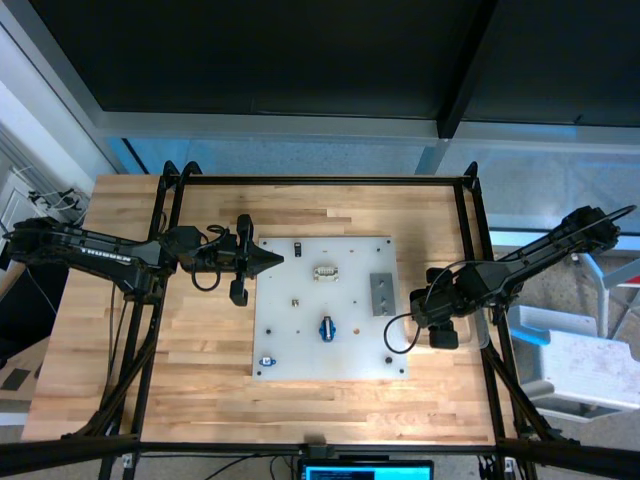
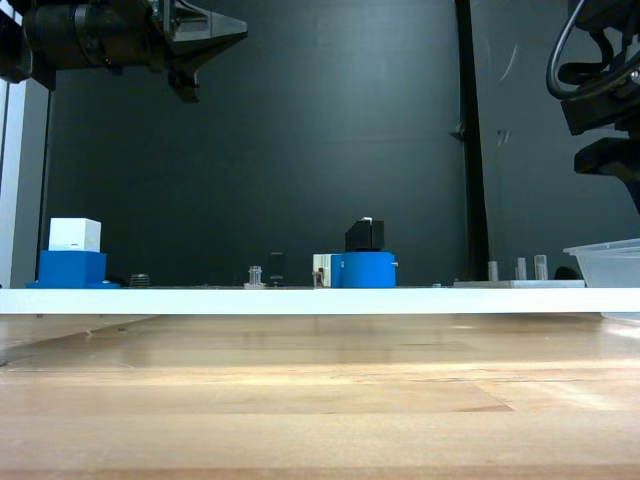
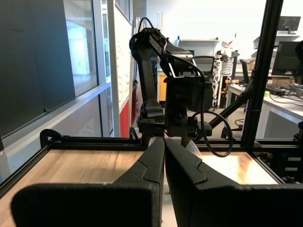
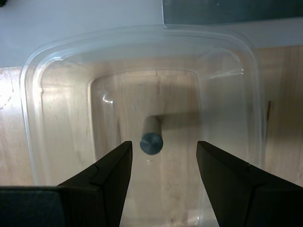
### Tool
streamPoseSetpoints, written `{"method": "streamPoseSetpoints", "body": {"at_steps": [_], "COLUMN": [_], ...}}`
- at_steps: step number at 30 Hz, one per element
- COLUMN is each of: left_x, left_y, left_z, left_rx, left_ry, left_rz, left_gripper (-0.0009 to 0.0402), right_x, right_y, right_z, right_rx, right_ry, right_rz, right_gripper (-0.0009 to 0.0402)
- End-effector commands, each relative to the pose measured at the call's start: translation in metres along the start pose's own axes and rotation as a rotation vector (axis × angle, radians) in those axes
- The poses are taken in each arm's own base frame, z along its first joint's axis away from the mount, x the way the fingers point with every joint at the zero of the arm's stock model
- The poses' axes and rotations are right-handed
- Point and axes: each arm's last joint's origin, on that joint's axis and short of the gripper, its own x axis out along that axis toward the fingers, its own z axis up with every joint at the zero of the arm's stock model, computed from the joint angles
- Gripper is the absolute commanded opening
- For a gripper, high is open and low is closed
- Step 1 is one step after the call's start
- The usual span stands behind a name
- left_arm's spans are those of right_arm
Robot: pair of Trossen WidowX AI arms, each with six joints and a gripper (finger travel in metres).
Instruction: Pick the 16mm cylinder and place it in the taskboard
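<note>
Pale wood planks make up the table [image 1: 190, 390], framed by black rails, with dark panels behind. We see the taskboard [image 1: 300, 340] lying flat near the middle of the table, a white square plate. On it stand a blue fitting [image 1: 327, 328] near its centre, a grey block [image 1: 382, 293] toward its right edge, and a blue base with a white cube [image 1: 266, 361] at its near left corner.

Just off the taskboard's right edge sits a clear plastic tray [image 2: 603, 262] on the wood. We find the 16mm cylinder [image 4: 151, 139] inside that tray, on its floor near the middle, its round end face turned toward the right wrist camera. It is apart from the tray walls and not on the taskboard.

The right gripper [image 4: 163, 146] hangs over the tray, to the right of the taskboard, pointing down. Its jaws are spread wide, and in the wrist view one finger [image 4: 111, 170] shows on each side of the cylinder, neither touching it. We cannot tell how far above the cylinder the fingertips are.

The left gripper [image 1: 276, 259] reaches in level over the taskboard's left edge, toward its far corner, and the low view shows it well above the plate. Its two fingers are pressed together with nothing between them.
</note>
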Motion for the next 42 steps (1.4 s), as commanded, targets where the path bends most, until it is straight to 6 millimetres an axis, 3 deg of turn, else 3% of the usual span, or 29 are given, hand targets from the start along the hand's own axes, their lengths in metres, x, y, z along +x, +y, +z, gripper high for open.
{"method": "streamPoseSetpoints", "body": {"at_steps": [1, 34, 42], "left_x": [0.0, 0.0, 0.0], "left_y": [0.0, 0.0, 0.0], "left_z": [0.0, 0.0, 0.0], "left_rx": [0.0, 0.0, 0.0], "left_ry": [0.0, 0.0, 0.0], "left_rz": [0.0, 0.0, 0.0], "left_gripper": [0.0, 0.0, 0.0], "right_x": [0.003, 0.034, 0.042], "right_y": [0.0, 0.003, 0.004], "right_z": [-0.001, -0.008, -0.006], "right_rx": [0.001, 0.03, 0.029], "right_ry": [0.001, -0.003, 0.0], "right_rz": [0.0, 0.005, 0.003], "right_gripper": [0.0188, 0.0188, 0.0169]}}
